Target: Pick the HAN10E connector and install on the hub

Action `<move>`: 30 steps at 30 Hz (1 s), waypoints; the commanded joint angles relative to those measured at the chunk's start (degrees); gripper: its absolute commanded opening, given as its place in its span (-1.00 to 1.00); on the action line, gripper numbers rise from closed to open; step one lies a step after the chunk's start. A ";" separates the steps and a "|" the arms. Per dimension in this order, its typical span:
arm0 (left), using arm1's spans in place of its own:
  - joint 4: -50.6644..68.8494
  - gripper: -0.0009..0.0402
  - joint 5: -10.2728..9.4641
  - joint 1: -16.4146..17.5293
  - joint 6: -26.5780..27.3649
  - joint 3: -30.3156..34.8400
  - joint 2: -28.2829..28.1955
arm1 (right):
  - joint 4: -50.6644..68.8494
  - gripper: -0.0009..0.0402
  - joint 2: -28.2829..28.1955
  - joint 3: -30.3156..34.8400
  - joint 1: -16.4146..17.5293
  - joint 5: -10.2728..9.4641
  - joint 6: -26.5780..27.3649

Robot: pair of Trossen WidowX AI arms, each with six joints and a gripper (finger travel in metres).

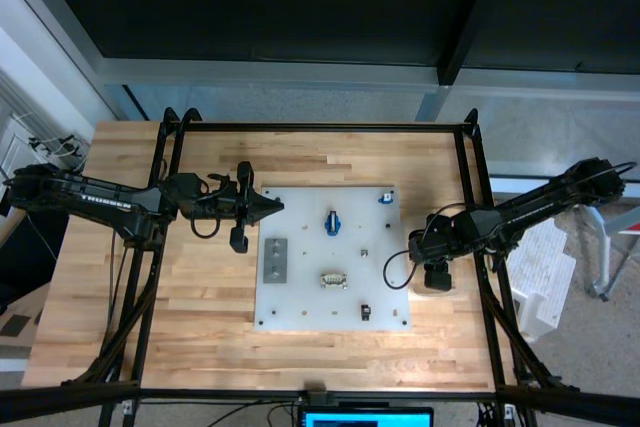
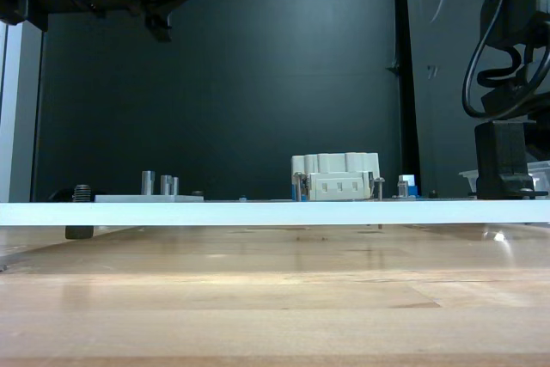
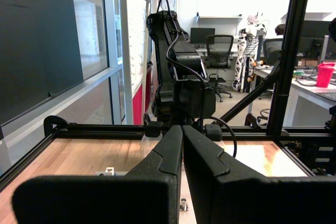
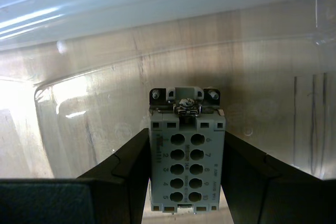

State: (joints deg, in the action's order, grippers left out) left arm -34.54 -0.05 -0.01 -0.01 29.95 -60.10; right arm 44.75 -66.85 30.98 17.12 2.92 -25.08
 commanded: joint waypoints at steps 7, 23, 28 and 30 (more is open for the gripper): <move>-0.02 -0.96 0.02 0.00 0.00 0.00 0.00 | 8.81 -0.93 1.62 7.48 0.00 0.13 0.00; -0.02 -0.96 0.02 0.00 0.00 0.00 0.00 | 15.45 -0.92 1.64 18.05 0.02 0.50 0.00; -0.02 -0.96 0.02 0.00 0.00 0.00 0.00 | 15.37 -0.92 1.44 18.69 0.02 0.50 0.00; -0.02 -0.96 0.02 0.00 0.00 0.00 0.00 | 15.39 -0.92 1.29 19.17 0.02 0.50 0.00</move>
